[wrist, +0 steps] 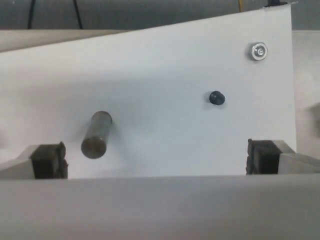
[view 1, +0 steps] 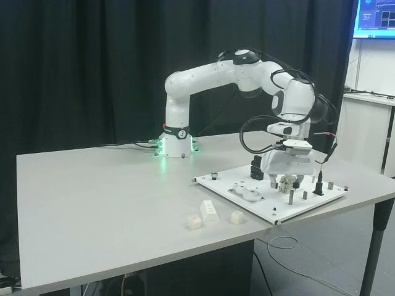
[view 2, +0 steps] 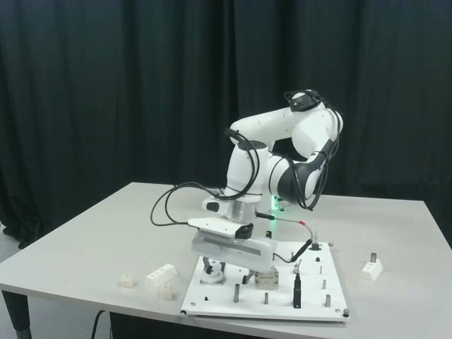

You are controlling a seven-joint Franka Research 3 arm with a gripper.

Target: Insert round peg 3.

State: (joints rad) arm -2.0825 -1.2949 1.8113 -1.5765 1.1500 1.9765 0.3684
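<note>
spread-apart end effector [wrist: 155,160] fingers hover over grey peg [wrist: 96,135] standing on unlabelled white board [wrist: 165,65].

Backdrop: black curtains [view 2: 141,85] hang in folds behind the whole scene, filling both room views.
Table: a grey table [view 1: 92,197] with a flat top, on dark legs [view 1: 378,246].
Screen: part of a lit display [view 1: 375,18] shows in the upper corner of the first room view.
Side furniture: a white cabinet [view 1: 364,132] stands beyond the table.
Floor: cables [view 1: 290,259] trail beneath the table edge.
</note>
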